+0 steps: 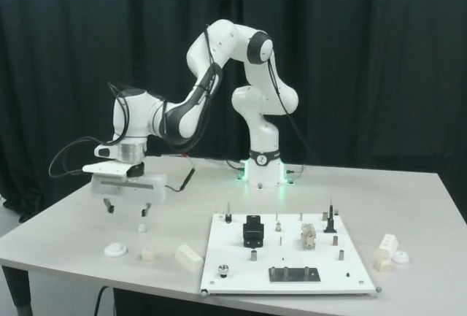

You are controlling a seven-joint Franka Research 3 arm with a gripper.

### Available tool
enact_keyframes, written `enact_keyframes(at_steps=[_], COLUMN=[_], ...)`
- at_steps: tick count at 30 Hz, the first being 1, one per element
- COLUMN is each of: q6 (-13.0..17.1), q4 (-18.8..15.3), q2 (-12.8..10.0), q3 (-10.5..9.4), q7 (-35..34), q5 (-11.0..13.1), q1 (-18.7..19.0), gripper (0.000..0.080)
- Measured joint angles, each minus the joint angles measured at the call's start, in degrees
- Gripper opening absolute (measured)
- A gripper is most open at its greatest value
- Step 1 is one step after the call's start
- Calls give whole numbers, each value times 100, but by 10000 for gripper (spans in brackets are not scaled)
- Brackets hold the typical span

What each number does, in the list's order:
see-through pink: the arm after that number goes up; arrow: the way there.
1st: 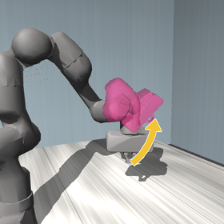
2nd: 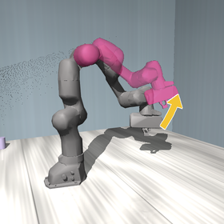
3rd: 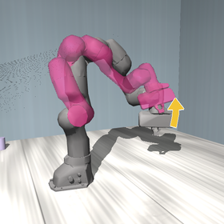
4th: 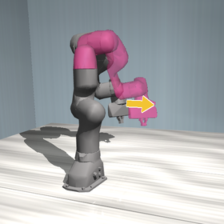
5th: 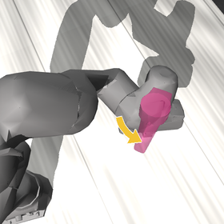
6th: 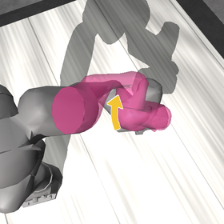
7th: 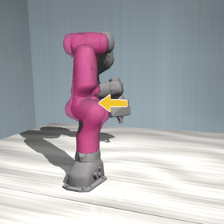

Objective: Pick large gear.

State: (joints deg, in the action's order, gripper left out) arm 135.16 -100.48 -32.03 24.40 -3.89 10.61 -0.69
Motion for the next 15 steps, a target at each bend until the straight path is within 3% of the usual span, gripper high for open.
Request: enact_keyframes(at_steps=[6,15], q6=[189,247], q4=[94,339], q2=[-264,-665], q3=[-11,-14], q7=[343,612], q5=[350,730], q1=[-120,-196], gripper=[800,800])
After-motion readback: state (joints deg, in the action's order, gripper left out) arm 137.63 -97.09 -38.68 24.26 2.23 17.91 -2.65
